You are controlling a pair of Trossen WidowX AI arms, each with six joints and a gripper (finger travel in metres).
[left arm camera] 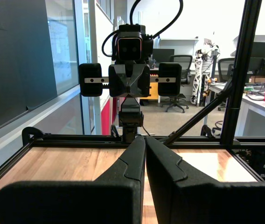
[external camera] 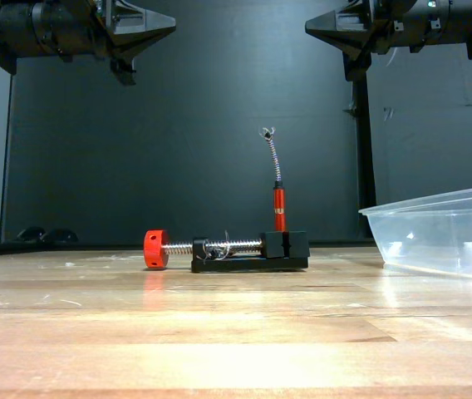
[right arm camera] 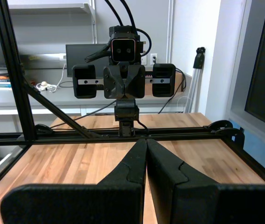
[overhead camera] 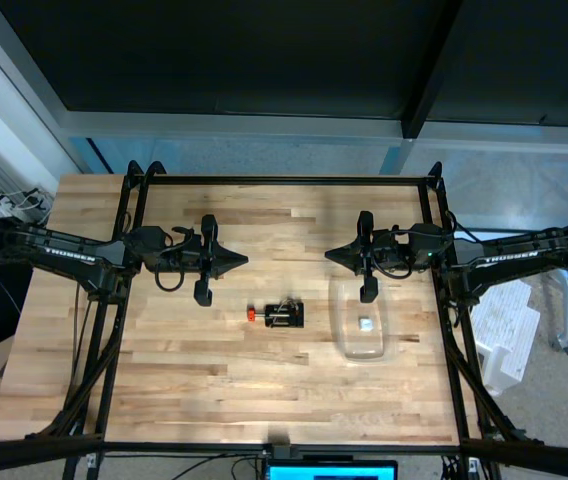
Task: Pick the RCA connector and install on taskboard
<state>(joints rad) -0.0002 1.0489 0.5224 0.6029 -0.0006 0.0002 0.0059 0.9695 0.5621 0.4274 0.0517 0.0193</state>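
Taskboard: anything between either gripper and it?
Nothing visible. The small black block taskboard with red knob sits on the wooden table, open from above. Left gripper and right gripper hang shut high above it, either side. The clear plastic tray lies right of the board, apart from it.

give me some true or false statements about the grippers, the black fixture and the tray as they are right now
1. The left gripper and the right gripper are both shut, held above the table. True.
2. The taskboard sits inside the clear tray. False: it stands on the bare table beside the tray, on the left arm's side.
3. The red knob sticks out of the taskboard's end that faces away from the tray. True.
4. The right gripper holds the small white bit. False: the bit lies in the tray, and the gripper holds nothing.
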